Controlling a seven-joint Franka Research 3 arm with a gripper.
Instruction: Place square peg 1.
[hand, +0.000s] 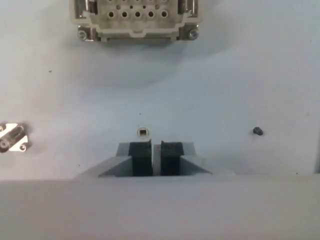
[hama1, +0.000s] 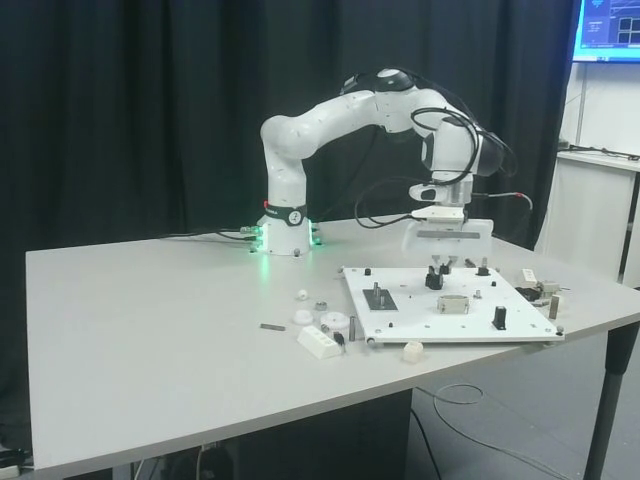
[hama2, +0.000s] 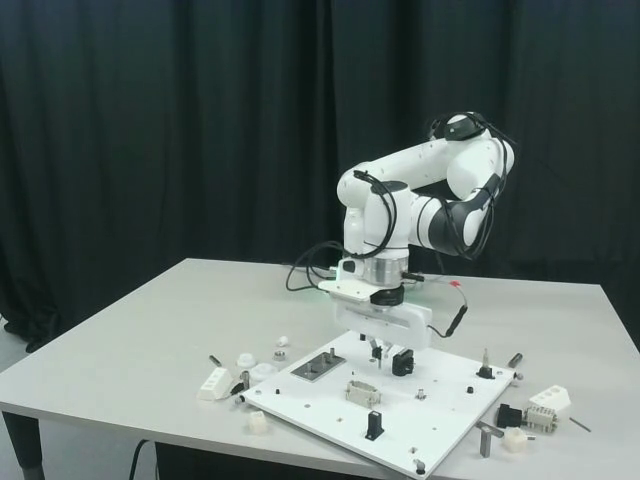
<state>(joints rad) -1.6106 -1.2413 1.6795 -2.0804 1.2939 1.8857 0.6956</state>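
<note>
I have the gripper (hand: 156, 159) hanging just above the white board (hama1: 520, 325), and from the wrist camera its two black pads (hand: 140, 159) look nearly closed, with only a thin gap showing between them. I see nothing like a peg in that gap, so I read the gripper as clenched on nothing or on something too thin to make out. Just ahead of the fingertips sits a small square socket (hand: 143, 132) sunk in the board, and I judge that to be where square peg 1 belongs; the peg may already sit in it, though I cannot tell whether it is filled. The arm holds the tool pointing straight down, which suits a vertical insertion into a hole like that. Further along the board lies a multi-pin connector (hand: 136, 19), bolted at its corners, and a small black stud (hand: 257, 131) stands well apart to one side. Loose white parts (hama1: 318, 341) wait on the grey table (hama1: 140, 320) beside the board.
</note>
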